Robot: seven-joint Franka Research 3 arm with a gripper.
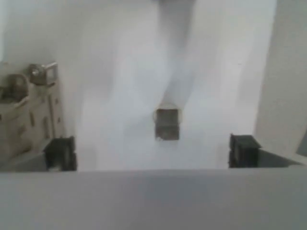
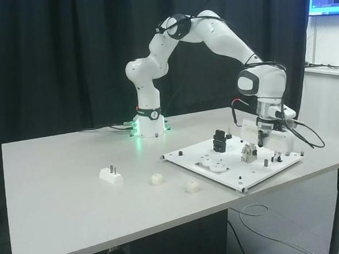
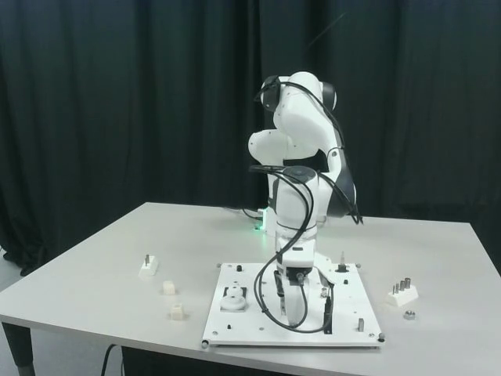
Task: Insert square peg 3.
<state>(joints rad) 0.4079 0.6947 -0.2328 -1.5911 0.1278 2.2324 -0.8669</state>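
gripper (image 1: pixel 152 152) fingers spread wide, holding nothing | square peg (image 1: pixel 167 124) upright on white board (image 2: pixel 189 160), centred between fingertips | advice: descend straight, square jaws to peg's flat faces before closing

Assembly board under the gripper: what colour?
White assembly board, clearest in the first room view.

The white arm (image 2: pixel 210 32) is showing against black curtains (image 2: pixel 56 59); a white board (image 2: pixel 188 157) (black fixtures (image 2: pixel 219 141)) is lying on the grey table (image 2: pixel 58 191), green light (image 2: pixel 136 128) glowing.
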